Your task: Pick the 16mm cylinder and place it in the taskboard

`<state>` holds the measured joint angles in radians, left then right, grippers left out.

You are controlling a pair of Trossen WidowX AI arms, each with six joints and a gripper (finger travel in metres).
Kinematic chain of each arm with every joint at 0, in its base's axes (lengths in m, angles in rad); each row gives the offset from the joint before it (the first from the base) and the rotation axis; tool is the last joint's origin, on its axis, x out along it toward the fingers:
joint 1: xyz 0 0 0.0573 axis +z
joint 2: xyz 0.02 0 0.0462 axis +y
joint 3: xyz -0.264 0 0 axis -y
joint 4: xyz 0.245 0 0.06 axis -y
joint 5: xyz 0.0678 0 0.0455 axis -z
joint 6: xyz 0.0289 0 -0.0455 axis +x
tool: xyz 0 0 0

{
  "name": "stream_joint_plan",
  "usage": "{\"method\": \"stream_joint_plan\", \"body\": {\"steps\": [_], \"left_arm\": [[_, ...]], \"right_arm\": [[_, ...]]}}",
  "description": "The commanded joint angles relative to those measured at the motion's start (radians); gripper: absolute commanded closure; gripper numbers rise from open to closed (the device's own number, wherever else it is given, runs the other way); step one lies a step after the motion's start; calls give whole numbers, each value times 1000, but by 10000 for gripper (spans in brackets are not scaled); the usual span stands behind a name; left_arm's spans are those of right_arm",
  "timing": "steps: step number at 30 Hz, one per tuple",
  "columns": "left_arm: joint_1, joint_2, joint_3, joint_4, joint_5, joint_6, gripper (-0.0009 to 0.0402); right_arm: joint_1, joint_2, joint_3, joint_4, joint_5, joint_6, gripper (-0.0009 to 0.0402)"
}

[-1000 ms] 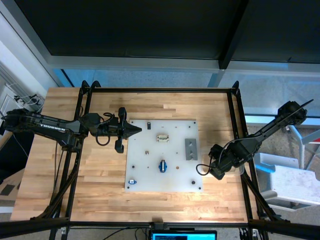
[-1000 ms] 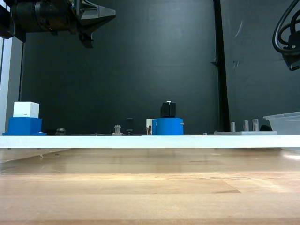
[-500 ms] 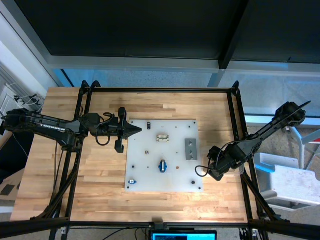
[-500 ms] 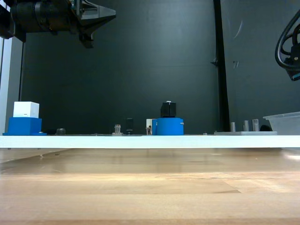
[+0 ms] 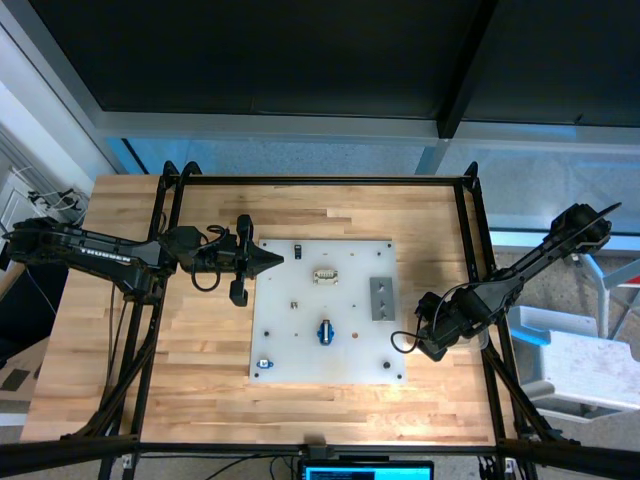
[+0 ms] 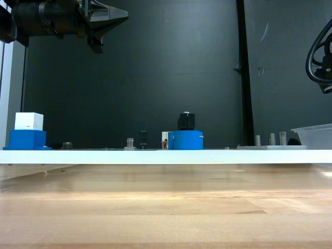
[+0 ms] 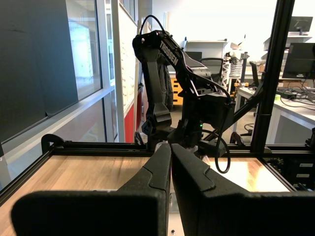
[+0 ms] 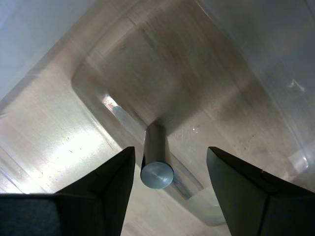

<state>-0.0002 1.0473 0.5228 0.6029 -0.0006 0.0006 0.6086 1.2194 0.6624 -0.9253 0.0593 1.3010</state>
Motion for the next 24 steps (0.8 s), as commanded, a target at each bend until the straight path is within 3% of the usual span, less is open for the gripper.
{"method": "stream_joint_plan", "body": {"steps": [1,24], "left_arm": [[0,0,0,0,0,0,393],[0,0,0,0,0,0,393]], "right_arm": [[0,0,0,3,0,0,215],[0,0,0,10,-4,0,331]]}}
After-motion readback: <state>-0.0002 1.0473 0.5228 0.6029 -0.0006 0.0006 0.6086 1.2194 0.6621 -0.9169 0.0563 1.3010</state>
